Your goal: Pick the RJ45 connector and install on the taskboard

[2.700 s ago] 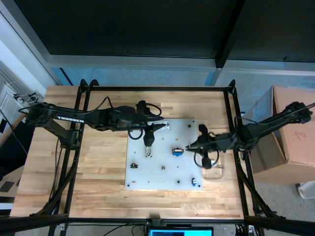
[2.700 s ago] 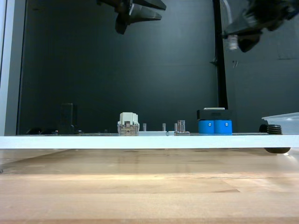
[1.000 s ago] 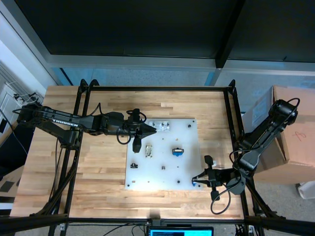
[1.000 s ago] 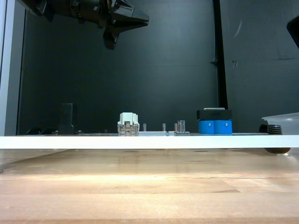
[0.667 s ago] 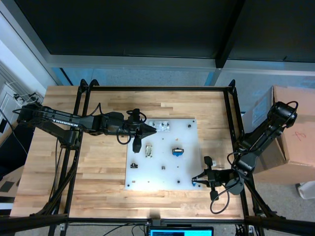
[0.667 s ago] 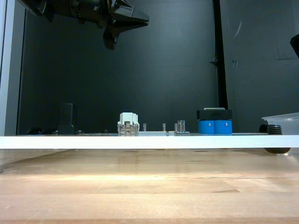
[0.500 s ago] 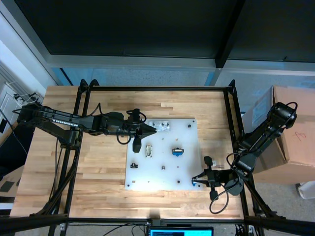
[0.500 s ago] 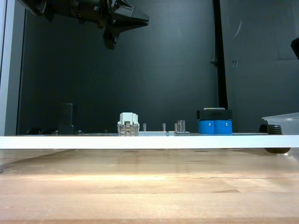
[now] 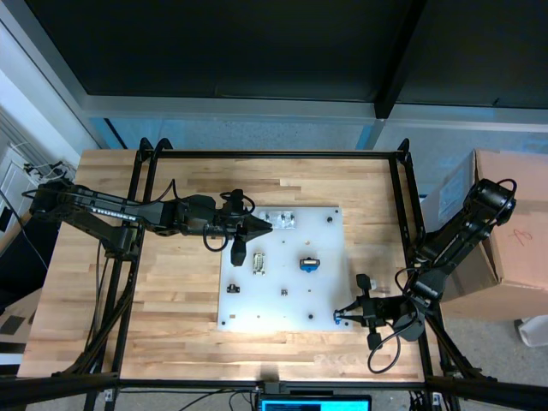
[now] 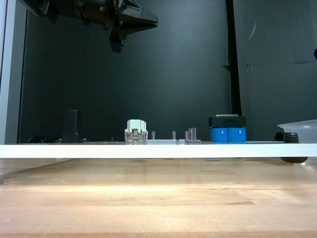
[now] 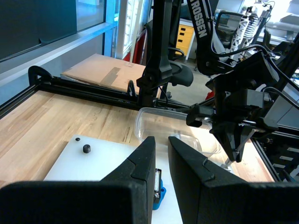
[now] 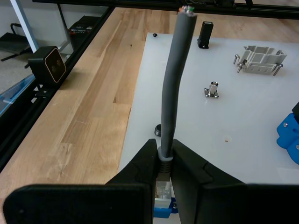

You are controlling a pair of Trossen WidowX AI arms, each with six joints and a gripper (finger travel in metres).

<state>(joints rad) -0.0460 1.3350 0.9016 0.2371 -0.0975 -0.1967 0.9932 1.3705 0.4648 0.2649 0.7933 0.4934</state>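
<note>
The RJ45 connector [image 12: 163,181] is a clear plug on a short grey cable stub [image 12: 172,84], and my right gripper [image 12: 163,150] is shut on it. It hangs upright directly over a blue socket [image 12: 163,208] at the near right corner of the white taskboard [image 9: 282,287]. I cannot tell how far in the plug sits. In the high view the right gripper [image 9: 341,314] is low at that corner. My left gripper [image 9: 267,227] hovers high over the board's far left part, open by a narrow gap and empty [image 11: 161,145].
On the board stand a grey-white housing [image 9: 259,263], a blue connector block [image 9: 308,264], a metal bracket [image 9: 281,220] and small studs. A clear plastic tray [image 11: 177,126] lies just right of the board. A black frame rings the table, and a cardboard box [image 9: 505,231] stands beyond it at right.
Since 2.7 s ago the right gripper carried the plug from the board's right middle down to the near right corner; it has held nearly still for the last second. The left gripper drew back leftward.
</note>
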